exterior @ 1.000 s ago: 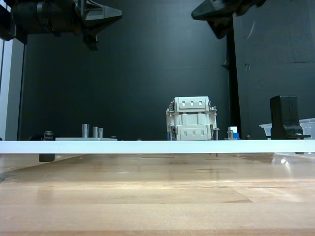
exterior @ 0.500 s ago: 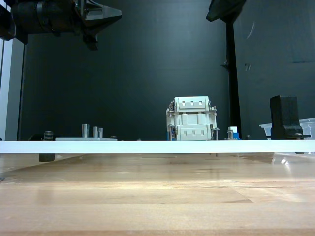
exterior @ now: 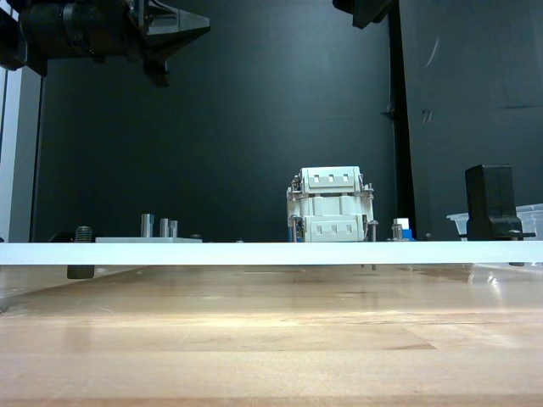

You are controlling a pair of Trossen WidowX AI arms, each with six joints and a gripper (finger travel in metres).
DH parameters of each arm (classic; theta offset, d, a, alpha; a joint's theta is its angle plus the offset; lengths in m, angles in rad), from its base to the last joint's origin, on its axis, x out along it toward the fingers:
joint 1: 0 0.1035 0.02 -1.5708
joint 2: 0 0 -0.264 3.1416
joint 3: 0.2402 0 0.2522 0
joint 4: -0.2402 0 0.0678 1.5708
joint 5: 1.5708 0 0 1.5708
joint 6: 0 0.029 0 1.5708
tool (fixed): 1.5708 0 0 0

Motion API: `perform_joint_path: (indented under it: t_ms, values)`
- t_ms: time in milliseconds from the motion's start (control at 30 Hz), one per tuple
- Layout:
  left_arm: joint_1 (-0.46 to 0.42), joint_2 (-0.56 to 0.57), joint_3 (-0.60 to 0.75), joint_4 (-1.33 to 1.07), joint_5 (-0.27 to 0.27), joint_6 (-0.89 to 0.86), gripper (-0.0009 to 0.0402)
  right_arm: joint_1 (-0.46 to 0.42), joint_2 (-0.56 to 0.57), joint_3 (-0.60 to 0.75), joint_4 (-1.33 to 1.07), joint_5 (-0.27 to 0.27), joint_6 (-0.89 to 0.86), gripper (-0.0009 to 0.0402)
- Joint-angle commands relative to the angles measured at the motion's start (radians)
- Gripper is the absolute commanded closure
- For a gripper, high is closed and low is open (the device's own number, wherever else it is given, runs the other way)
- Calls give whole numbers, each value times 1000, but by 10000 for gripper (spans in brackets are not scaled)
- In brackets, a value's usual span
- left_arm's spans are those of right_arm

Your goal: Remove the HAN10E connector from the taskboard and place in the container

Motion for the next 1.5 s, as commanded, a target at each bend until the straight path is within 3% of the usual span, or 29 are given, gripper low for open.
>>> perform_joint_path:
  t_ms: [33, 400, 600, 1167, 1500]
  values:
    - [0, 0, 0, 0, 0, 0, 393, -3, 39, 26, -18, -5, 0, 361]
    - [0, 0, 0, 0, 0, 0, 393, -3, 160, 31, 6, -7, 47, 193]
    - [0, 0, 0, 0, 0, 0, 393, -5, 206, 31, 19, -6, 50, 132]
    - [0, 0, 0, 0, 0, 0, 393, -12, 322, 23, 85, -6, 23, 123]
    - [0, 0, 0, 0, 0, 0, 393, -13, 325, -53, 153, -16, 24, 123]
